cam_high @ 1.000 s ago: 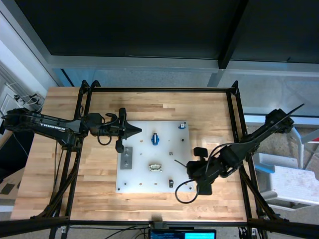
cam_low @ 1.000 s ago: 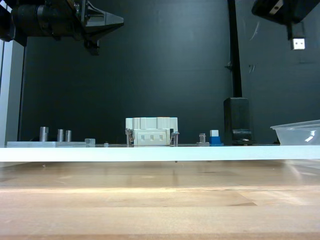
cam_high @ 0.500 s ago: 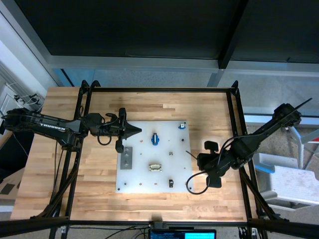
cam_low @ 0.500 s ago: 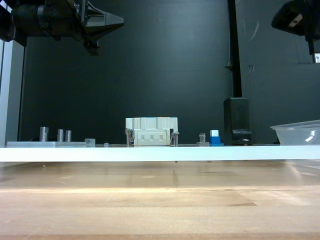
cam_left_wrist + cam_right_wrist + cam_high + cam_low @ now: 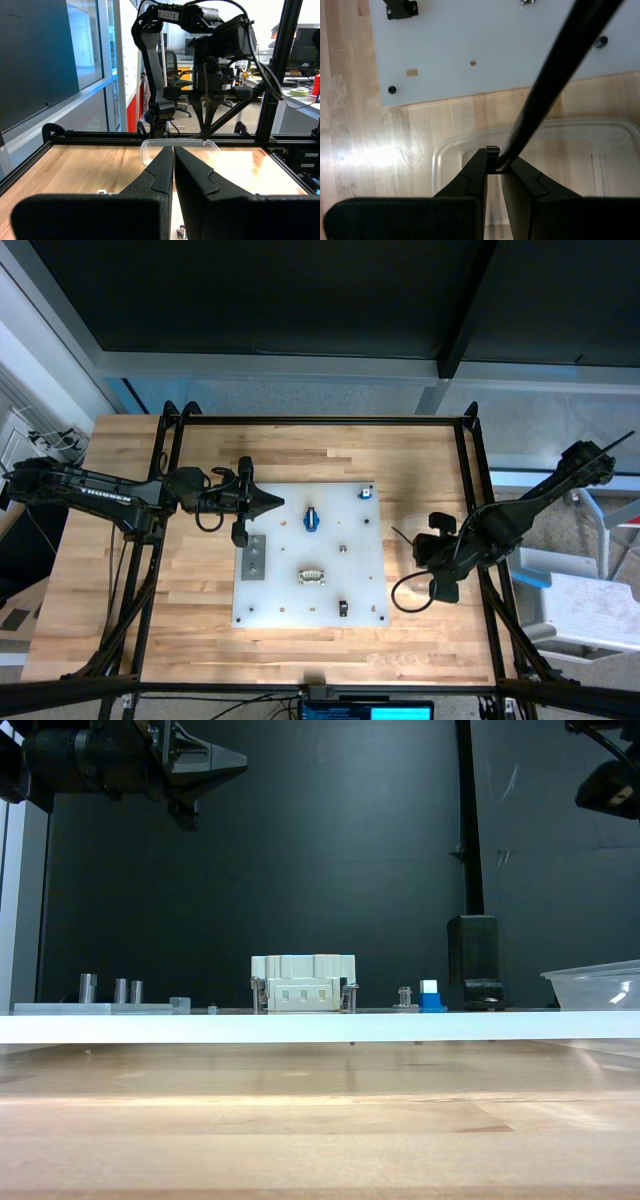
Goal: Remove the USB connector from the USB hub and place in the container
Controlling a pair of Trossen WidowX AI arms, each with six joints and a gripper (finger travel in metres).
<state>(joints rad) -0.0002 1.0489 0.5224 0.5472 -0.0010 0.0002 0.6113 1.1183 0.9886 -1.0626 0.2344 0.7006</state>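
My right gripper (image 5: 493,157) is shut on the USB connector (image 5: 555,75), a thin black cable whose plug is pinched between the fingers. It hangs in the air directly above the container (image 5: 470,135), a clear tub on the wood just right of the white board. From above, the right gripper (image 5: 432,542) is off the board's right edge and the cable (image 5: 402,537) sticks out toward the board. The USB hub (image 5: 343,608), a small black block, sits near the board's front edge with nothing plugged in. My left gripper (image 5: 272,502) hovers shut and holds nothing over the board's back left.
On the white board (image 5: 280,590) stand a beige connector block (image 5: 312,578), a blue upright piece (image 5: 310,519) and a grey metal block with holes (image 5: 257,559). A black frame (image 5: 470,470) borders the table.
The right arm has carried the USB connector rightward off the board, to over the container. The left arm has not moved.
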